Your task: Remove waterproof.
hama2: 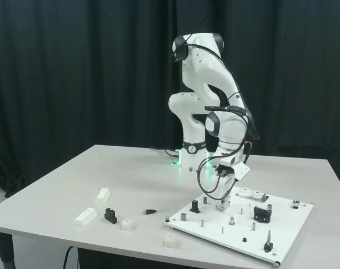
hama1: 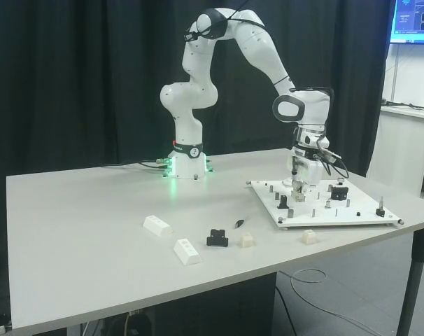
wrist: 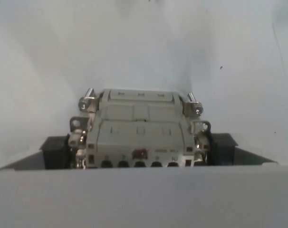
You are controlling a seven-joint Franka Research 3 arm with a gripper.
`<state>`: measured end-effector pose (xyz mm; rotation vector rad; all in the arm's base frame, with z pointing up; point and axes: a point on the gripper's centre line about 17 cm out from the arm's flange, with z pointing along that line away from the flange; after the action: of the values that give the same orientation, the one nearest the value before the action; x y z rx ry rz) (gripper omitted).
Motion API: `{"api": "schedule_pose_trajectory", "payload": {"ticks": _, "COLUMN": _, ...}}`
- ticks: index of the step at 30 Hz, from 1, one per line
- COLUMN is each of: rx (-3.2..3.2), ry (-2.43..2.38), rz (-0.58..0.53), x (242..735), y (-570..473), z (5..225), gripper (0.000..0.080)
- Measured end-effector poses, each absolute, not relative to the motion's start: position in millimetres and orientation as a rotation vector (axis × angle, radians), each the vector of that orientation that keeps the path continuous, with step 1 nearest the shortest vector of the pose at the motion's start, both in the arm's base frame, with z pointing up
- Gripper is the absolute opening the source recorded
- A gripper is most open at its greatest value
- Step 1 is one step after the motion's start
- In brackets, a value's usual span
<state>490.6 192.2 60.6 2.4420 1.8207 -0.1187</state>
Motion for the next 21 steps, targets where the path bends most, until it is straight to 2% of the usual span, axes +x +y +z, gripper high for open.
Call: {"api": "schedule_pose_trajectory", "payload": {"ticks": 21, "rx": 2.441, "ry": 1.820, "rz": -0.127, "x": 490.4, "y": 192.1, "z": 62.1, "gripper": 0.0620}}
